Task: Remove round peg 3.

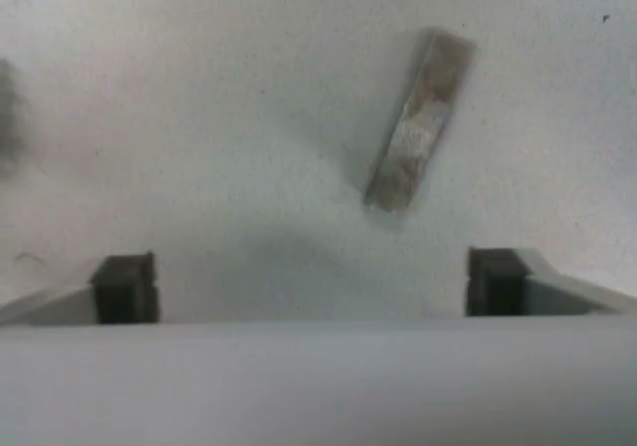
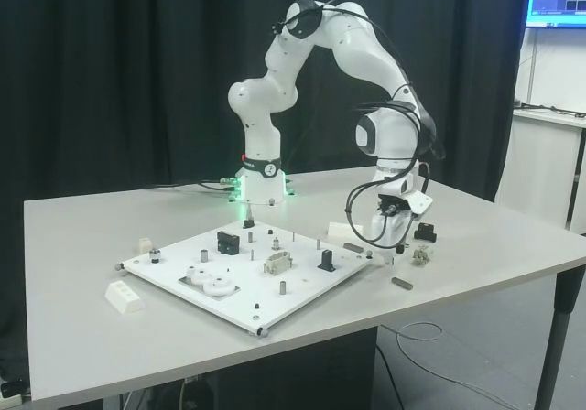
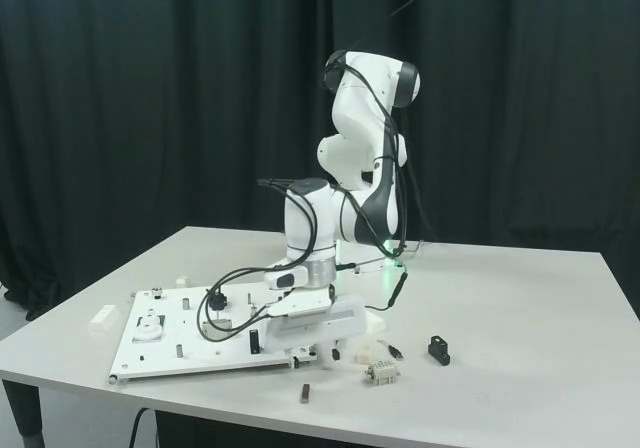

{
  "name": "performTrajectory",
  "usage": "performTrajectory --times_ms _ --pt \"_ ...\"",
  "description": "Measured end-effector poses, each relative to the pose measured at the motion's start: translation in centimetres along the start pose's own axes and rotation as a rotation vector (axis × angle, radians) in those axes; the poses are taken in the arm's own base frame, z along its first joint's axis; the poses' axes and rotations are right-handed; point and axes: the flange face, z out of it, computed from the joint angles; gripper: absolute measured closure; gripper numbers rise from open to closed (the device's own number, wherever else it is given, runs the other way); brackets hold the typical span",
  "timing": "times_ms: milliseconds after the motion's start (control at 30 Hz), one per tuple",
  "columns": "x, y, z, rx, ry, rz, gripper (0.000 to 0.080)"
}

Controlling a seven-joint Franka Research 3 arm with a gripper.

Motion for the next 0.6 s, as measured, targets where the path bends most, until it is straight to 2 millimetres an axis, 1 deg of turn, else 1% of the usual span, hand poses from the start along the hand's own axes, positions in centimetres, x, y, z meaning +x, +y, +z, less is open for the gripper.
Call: performTrajectory --times_ms 100,133,300,333,600 --pt "0.03 -0.16 -0.12 0.001 0.001 0.007 0.0207" --pt "0.04 -0.21 -0.16 0.002 0.001 0.009 0.0042" --pt "0.12 -0.54 -0.45 0.005 0.000 0.015 0.0042" --pt "0.15 -0.60 -0.50 0.005 0.000 0.015 0.0012" --pt "0.18 -0.81 -0.94 0.008 -0.004 0.025 0.0005"
